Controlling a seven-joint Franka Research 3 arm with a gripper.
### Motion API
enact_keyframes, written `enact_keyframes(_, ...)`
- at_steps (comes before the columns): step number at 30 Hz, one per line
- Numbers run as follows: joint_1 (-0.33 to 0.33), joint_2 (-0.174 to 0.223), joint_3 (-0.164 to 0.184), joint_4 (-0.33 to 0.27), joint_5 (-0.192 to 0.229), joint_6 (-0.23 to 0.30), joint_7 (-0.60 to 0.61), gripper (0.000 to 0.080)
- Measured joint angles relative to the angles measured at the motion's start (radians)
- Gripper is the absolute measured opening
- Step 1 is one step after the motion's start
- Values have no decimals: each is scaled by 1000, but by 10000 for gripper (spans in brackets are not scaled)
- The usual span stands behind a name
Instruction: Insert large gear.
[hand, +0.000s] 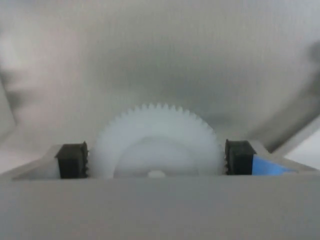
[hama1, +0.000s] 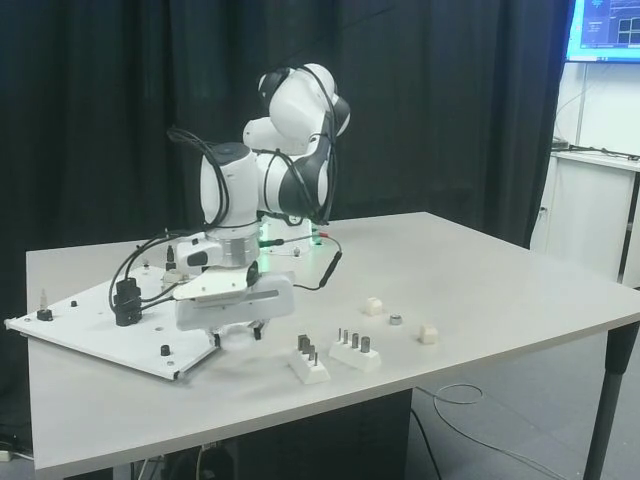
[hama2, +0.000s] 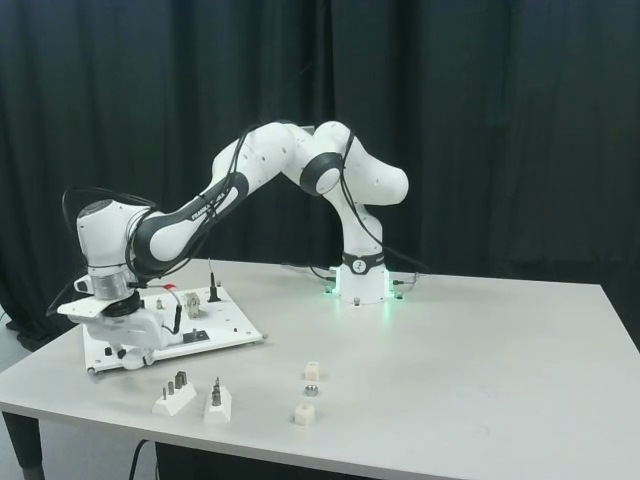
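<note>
A large white gear with fine teeth sits between my two black finger pads, and my gripper is shut on its rim. In the first room view the gripper hangs low by the near edge of the white board, holding the gear flat just above the surface. In the second room view the gripper is at the front left corner of the same board. The peg or hole under the gear is hidden.
Two white blocks with grey pegs stand on the table beside the gripper. Further out lie two small white cubes and a small grey ring. Black cables and upright parts sit on the board.
</note>
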Motion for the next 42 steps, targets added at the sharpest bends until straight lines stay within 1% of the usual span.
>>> enact_keyframes(7,1,-18,-1,-29,-36,-51,4,597)
enact_keyframes(12,4,-40,-1,-69,-54,-74,4,597)
enact_keyframes(18,16,-81,-1,-136,-79,-87,4,597)
enact_keyframes(25,33,-139,-1,-221,-114,-86,4,597)
enact_keyframes(31,44,-186,-1,-290,-136,-59,22,597)
enact_keyframes(37,47,-229,-1,-365,-152,-4,125,597)
enact_keyframes(42,47,-265,-1,-430,-153,47,144,597)
